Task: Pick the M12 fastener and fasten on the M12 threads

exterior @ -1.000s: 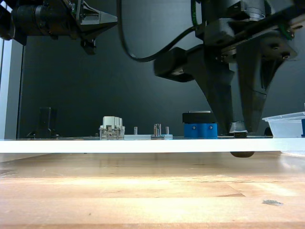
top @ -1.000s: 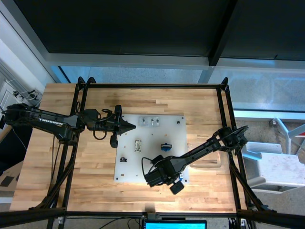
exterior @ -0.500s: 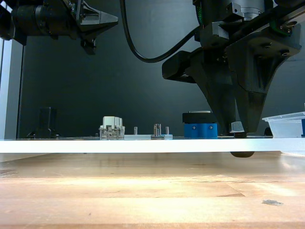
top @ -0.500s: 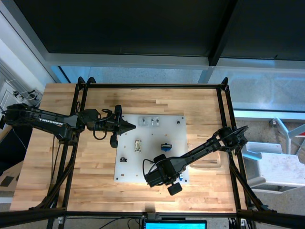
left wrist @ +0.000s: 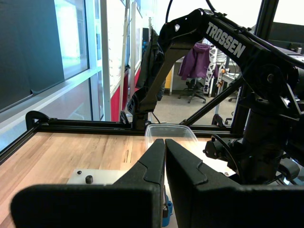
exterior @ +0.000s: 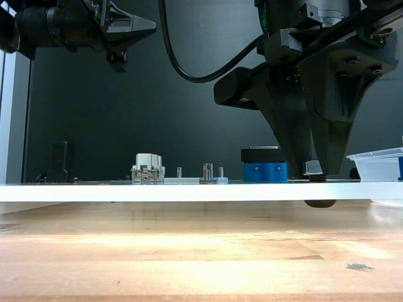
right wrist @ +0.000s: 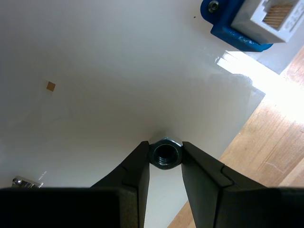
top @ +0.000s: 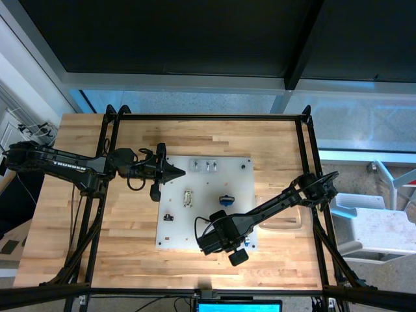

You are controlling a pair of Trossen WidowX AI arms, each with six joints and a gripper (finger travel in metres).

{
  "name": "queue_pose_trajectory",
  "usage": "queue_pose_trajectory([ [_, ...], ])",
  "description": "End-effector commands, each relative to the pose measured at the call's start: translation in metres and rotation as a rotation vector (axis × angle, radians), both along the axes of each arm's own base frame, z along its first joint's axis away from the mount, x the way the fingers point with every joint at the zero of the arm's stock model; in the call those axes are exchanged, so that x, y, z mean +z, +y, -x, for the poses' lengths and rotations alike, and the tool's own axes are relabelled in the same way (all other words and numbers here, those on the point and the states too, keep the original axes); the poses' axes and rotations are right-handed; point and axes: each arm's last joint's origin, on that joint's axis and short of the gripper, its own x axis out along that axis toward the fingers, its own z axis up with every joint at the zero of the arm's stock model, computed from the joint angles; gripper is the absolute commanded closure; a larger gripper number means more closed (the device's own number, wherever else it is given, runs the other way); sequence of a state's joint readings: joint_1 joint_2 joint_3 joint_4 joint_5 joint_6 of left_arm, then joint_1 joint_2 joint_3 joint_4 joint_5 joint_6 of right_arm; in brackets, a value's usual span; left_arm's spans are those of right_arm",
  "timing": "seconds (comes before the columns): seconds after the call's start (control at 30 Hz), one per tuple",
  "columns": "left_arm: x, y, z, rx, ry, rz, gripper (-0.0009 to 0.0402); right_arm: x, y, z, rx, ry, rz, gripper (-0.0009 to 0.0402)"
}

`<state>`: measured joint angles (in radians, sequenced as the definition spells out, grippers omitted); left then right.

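1. Two grippers show, and only one is at work. The right gripper (exterior: 313,168) is clamped on the small dark-grey hexagonal metal nut (right wrist: 165,154), with one finger against each opposite side and the bore facing the wrist camera.
2. Seen from above, that gripper is low over the flat white plastic task board (top: 175,224) at about 5 o'clock, close to the near right edge.
3. From table height, the nut sits at the fingertips directly above the short black stud (exterior: 318,178). I cannot tell whether it touches the stud or has caught a thread.
4. By my reading the pick is done and the nut has been carried to its place. What remains is to seat it squarely, turn it down the threads and let go.
5. The left gripper (left wrist: 165,142) hangs high at about 10 o'clock off the board, fingers pressed together on nothing. I judge it parked.
6. The board lies on a pale wooden butcher-block table (top: 130,227) inside a black metal frame. A blue plastic connector block with a grey socket (right wrist: 240,23) is fixed near the nut. A clear plastic container (exterior: 378,165) stands off the board at about 3 o'clock, and no nut shows in it.
7. The room beyond is an office-like space — tall windows, desk chairs and a purple coat hung far off.
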<state>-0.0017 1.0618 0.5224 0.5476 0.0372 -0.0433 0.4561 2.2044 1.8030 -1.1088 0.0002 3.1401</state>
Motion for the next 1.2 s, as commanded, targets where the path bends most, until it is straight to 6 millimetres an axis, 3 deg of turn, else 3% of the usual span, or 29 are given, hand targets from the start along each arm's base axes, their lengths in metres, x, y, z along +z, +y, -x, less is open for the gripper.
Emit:
queue_pose_trajectory([
  [0.03, 0.000, 0.000, 0.000, 0.000, 0.000, 0.000, 0.0393, 0.000, 0.000, 0.000, 0.007, -0.004, -0.002, 0.0377],
  [0.27, 0.000, 0.000, 0.000, 0.000, 0.000, 0.000, 0.0393, 0.000, 0.000, 0.000, 0.007, -0.001, -0.006, 0.0368],
  [0.73, 0.000, 0.000, 0.000, 0.000, 0.001, 0.000, 0.0393, 0.007, 0.002, 0.001, 0.000, -0.027, -0.018, 0.0253],
  [1.2, 0.000, 0.000, 0.000, 0.000, 0.000, 0.000, 0.0393, 0.039, 0.000, 0.009, 0.019, -0.083, -0.081, 0.0237],
])
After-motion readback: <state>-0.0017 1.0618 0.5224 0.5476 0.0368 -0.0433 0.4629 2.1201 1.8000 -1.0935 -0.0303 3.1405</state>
